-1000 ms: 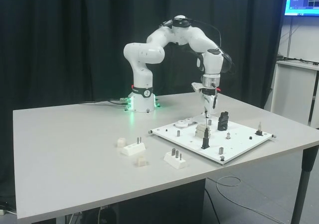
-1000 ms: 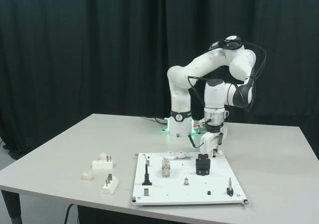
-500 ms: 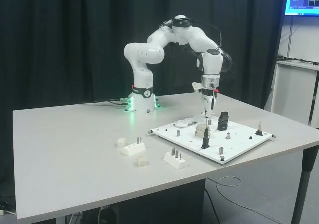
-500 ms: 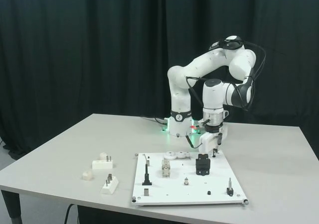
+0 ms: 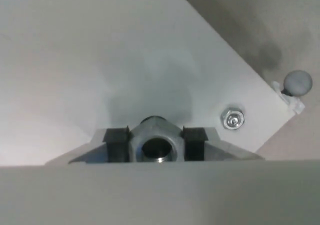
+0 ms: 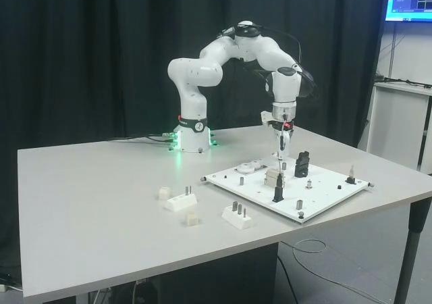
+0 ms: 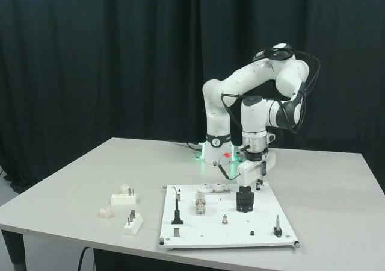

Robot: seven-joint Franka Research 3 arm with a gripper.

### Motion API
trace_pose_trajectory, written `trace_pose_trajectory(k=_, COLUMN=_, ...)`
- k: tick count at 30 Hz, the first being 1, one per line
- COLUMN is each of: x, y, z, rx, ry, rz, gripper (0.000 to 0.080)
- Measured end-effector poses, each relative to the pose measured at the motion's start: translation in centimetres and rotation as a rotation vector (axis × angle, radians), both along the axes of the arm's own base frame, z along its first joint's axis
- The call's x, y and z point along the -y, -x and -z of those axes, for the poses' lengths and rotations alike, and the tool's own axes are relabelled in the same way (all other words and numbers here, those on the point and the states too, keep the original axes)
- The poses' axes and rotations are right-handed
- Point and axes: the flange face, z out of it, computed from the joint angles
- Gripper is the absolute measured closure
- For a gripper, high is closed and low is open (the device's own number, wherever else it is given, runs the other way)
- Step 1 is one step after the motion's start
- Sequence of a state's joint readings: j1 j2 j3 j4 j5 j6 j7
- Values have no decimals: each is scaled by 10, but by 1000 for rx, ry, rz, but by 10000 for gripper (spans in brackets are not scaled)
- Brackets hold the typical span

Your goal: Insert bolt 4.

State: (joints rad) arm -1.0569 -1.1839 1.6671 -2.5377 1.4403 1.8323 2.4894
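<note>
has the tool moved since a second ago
Yes. In the second room view the tool has risen slightly and shifted toward the arm's base, judged against the black block on the white board.

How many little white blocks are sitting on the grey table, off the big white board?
4: a small block, a longer block with pins, a small cube nearest the front edge, and a pinned block nearest the board.

room views: opposite table sides, share arm (image 6: 229,54), board (image 7: 225,223) | wrist: close, downward
</note>
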Motion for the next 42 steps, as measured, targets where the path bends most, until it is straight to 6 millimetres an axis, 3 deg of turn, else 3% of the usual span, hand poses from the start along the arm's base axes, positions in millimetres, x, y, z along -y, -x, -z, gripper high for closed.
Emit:
trace_pose_trajectory(k=36, x=6, y=-1, z=2, rx=-48, ry=-23, rz=59, gripper=578)
trace_pose_trajectory(k=37, x=6, y=-1, z=2, rx=-49, ry=-21, rz=58, gripper=369)
trace_pose_trajectory(k=41, x=6, y=-1, z=2, rx=-56, ry=-15, rz=55, gripper=369)
trace_pose_trajectory(k=42, x=6, y=-1, z=2, rx=-58, ry=-14, rz=54, gripper=93)
